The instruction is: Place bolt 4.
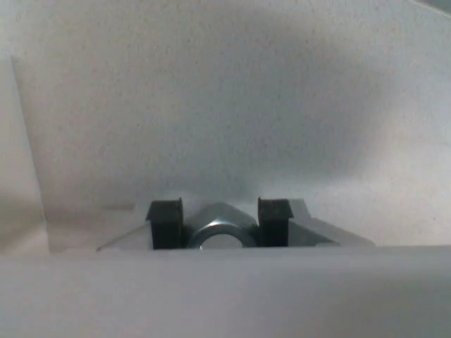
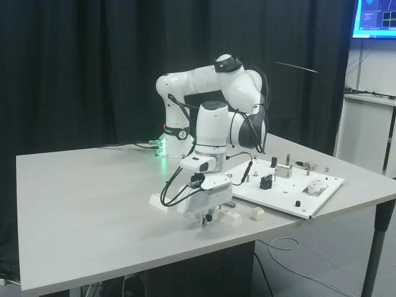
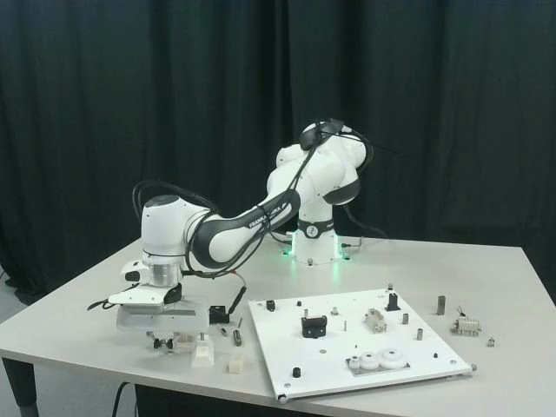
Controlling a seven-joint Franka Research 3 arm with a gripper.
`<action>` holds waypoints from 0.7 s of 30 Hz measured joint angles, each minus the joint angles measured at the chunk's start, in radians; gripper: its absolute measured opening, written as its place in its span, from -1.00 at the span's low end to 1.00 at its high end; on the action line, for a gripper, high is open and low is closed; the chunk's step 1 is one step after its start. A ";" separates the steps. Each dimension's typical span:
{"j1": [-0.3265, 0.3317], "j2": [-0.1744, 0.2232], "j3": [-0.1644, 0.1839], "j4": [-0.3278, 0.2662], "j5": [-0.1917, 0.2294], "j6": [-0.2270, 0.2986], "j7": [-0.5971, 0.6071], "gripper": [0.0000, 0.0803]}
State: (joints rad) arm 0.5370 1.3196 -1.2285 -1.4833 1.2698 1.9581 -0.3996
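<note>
The tool [image 1: 218, 224] hangs low over a white holder [image 3: 201, 351] on the tabletop [image 2: 80, 198], its black fingers [image 1: 165, 222] clamped on a bolt [image 1: 220, 235], apparently so it can carry the part to the white assembly board [image 3: 347, 347]

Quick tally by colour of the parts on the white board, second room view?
Black parts on the white board: 5, such as the block
White gears: 2
Grey or metal parts: 5, such as the connector
Total: 12, approximate; the small pins are hard to separate.

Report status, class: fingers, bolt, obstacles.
Gripper low over table, fingers closed on bolt. Board lies apart. Nothing seen blocking.
</note>
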 joint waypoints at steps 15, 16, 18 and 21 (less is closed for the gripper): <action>-0.034 0.000 0.031 0.037 -0.002 0.002 0.016 -0.44; -0.036 0.000 0.032 0.039 -0.003 0.002 0.017 -0.44; -0.039 0.000 0.034 0.043 -0.006 0.002 0.017 -0.44; -0.043 0.000 0.035 0.050 -0.011 0.002 0.017 -0.44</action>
State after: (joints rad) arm 0.4942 1.3192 -1.1937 -1.4338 1.2585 1.9599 -0.3828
